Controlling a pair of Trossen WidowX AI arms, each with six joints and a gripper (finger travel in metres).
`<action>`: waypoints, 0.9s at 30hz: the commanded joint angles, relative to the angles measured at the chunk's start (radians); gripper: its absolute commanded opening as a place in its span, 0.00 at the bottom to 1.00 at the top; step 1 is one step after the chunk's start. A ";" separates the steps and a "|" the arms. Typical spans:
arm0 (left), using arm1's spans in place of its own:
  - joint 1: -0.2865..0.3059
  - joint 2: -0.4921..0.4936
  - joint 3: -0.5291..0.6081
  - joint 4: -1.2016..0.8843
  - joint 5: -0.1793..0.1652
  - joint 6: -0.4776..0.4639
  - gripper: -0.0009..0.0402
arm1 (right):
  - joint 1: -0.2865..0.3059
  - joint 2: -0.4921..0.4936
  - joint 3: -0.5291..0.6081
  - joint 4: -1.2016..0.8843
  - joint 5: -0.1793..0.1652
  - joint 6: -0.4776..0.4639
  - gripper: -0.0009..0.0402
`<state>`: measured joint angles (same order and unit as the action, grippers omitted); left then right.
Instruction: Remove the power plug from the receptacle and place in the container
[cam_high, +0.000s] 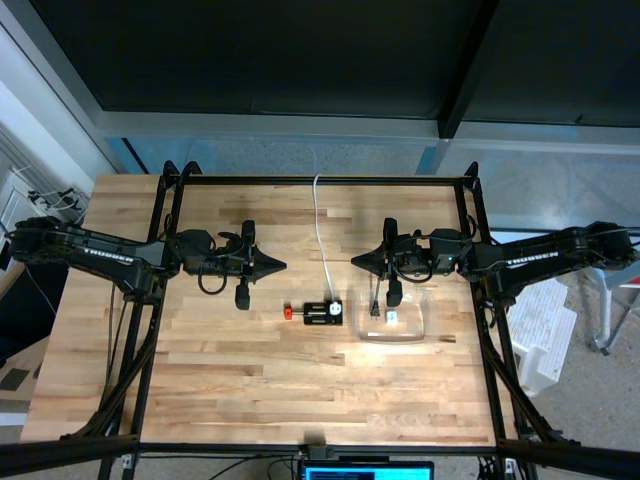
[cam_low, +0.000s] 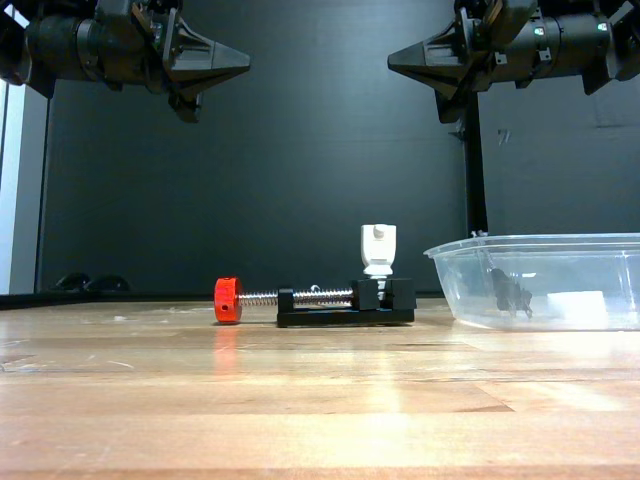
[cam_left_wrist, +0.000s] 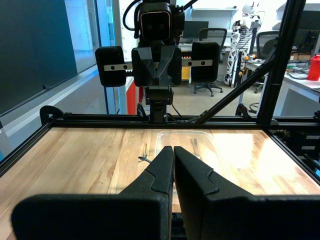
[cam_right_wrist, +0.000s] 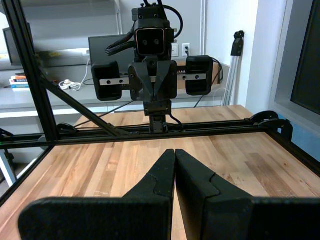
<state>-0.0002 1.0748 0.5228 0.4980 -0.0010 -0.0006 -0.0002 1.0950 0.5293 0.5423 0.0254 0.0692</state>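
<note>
Logging left claw (cam_high: 282, 265) and right claw (cam_high: 354, 262) closed, empty, high above surface (cam_high: 200, 380); we think power plug (cam_low: 510, 293) sits in container (cam_high: 427, 322); bumping could spill it.

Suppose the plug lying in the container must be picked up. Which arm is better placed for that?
Right, most likely. The right end effector, shut, hovers near the container, where the power plug lies. The left end effector, also shut, hovers farther away, on the other side of the receptacle.
</note>
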 joint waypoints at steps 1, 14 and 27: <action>0.000 0.000 0.000 0.000 0.000 0.000 0.02 | 0.000 0.000 0.000 0.000 0.000 0.001 0.02; 0.000 0.000 0.000 0.000 0.000 0.000 0.02 | 0.001 0.000 0.000 -0.002 0.000 0.001 0.02; 0.000 0.000 0.000 0.000 0.000 0.000 0.02 | 0.000 0.000 0.000 -0.022 0.000 0.001 0.02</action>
<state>-0.0002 1.0752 0.5228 0.4980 -0.0006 -0.0002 -0.0002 1.0950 0.5289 0.5194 0.0254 0.0696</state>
